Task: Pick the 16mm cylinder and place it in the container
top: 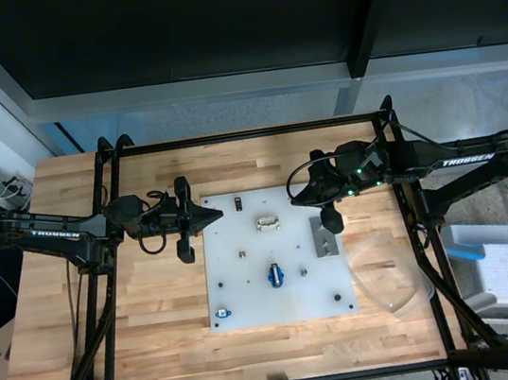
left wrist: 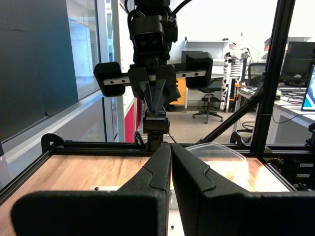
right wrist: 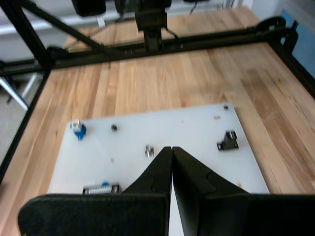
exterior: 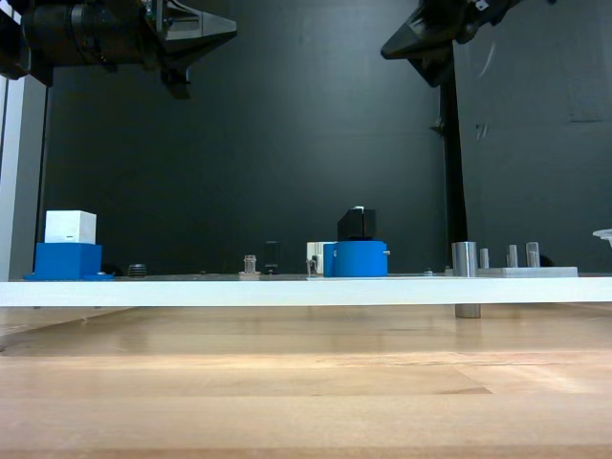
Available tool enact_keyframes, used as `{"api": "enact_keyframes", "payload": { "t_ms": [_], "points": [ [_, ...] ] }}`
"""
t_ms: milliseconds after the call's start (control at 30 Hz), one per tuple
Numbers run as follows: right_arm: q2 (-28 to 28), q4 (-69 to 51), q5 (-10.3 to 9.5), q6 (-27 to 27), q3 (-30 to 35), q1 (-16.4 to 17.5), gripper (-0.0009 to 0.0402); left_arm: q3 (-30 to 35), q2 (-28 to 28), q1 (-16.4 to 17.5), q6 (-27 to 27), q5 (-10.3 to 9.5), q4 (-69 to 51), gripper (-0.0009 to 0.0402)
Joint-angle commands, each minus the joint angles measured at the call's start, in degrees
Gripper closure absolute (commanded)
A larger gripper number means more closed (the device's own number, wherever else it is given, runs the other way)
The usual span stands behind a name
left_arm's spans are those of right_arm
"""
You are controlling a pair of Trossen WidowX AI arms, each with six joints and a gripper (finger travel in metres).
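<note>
The white board (top: 249, 286) lies mid-table, with the clear tub (top: 393, 276) at its right edge. The left gripper (top: 219, 213) and right gripper (top: 291, 194) hover above the board's far half, their jaws pressed together in the wrist views. Only the low view shows the peg (exterior: 465, 258) standing upright, right of the blue part (exterior: 359, 258).

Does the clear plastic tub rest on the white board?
No, the tub stands on the wooden table beside the board, with left gripper and right gripper shut overhead.
</note>
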Motion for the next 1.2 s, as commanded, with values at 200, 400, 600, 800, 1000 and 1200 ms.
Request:
{"api": "enact_keyframes", "payload": {
  "t_ms": [200,400,600,800,1000,1200],
  "points": [
    [2.2,-16.8,0.0,-0.8,7.4,0.2,0.0393,0.0,0.0,0.0,0.0,0.02,0.0,0.0393],
    [6.9,-28.0,0.0,-0.2,13.0,1.6,0.0393,0.0,0.0,0.0,0.0,0.02,0.0,0.0393],
    [12.7,-34.5,0.15,1.1,16.9,5.7,0.0393,0.0,0.0,0.0,0.0,0.02,0.0,0.0393],
    [18.2,-36.4,0.52,2.2,17.7,10.3,0.0393,0.0,0.0,0.0,0.0,0.02,0.0,0.0393],
    [22.0,-36.3,1.36,2.9,17.7,13.0,0.0357,0.0,0.0,0.0,0.0,0.02,0.0,0.0393],
    [25.5,-36.3,6.69,3.7,17.7,16.5,0.0275,0.0,0.0,0.0,0.0,0.02,0.0,0.0393]
  ]
}}
